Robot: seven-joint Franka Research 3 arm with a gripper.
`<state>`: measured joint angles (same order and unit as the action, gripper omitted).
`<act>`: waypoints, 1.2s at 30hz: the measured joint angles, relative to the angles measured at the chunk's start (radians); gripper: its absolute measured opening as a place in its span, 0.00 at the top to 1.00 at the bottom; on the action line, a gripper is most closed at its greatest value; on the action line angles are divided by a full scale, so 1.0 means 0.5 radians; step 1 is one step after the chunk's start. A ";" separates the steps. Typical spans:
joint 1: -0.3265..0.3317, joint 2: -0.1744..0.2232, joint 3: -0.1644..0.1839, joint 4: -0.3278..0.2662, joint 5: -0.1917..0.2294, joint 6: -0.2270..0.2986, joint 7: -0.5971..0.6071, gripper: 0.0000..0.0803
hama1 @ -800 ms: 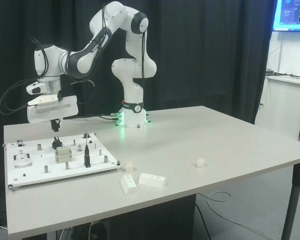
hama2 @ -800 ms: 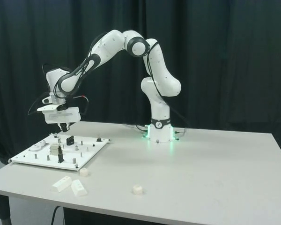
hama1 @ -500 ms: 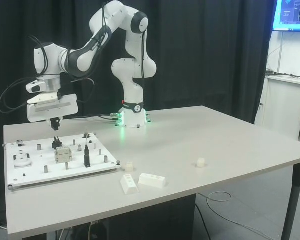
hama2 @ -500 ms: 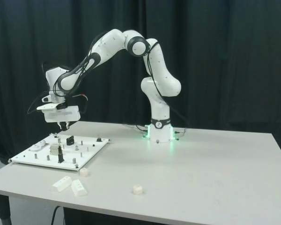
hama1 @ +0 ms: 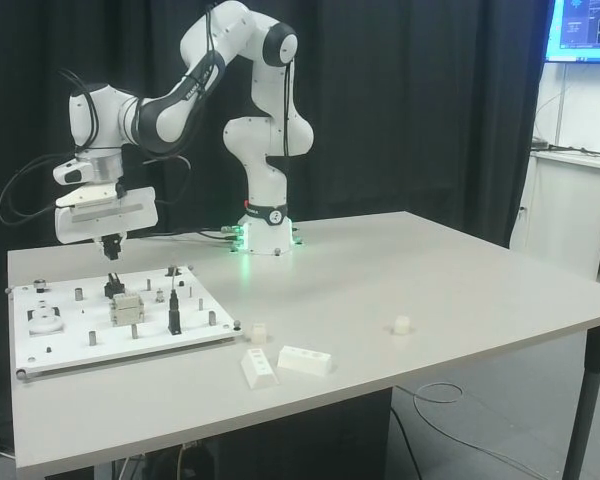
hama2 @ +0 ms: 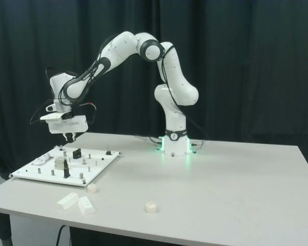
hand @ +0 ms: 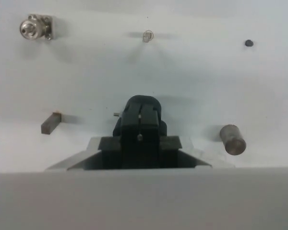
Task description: Place D-SUB.
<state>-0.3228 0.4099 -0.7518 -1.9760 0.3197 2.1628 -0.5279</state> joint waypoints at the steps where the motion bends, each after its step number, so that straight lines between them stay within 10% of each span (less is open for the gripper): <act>1: 0.001 0.000 0.000 0.000 -0.001 0.000 0.003 0.81; 36: 0.270 -0.091 0.000 0.050 -0.023 -0.164 0.446 0.81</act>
<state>-0.1879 0.3643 -0.7519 -1.9511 0.3081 2.0808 -0.3047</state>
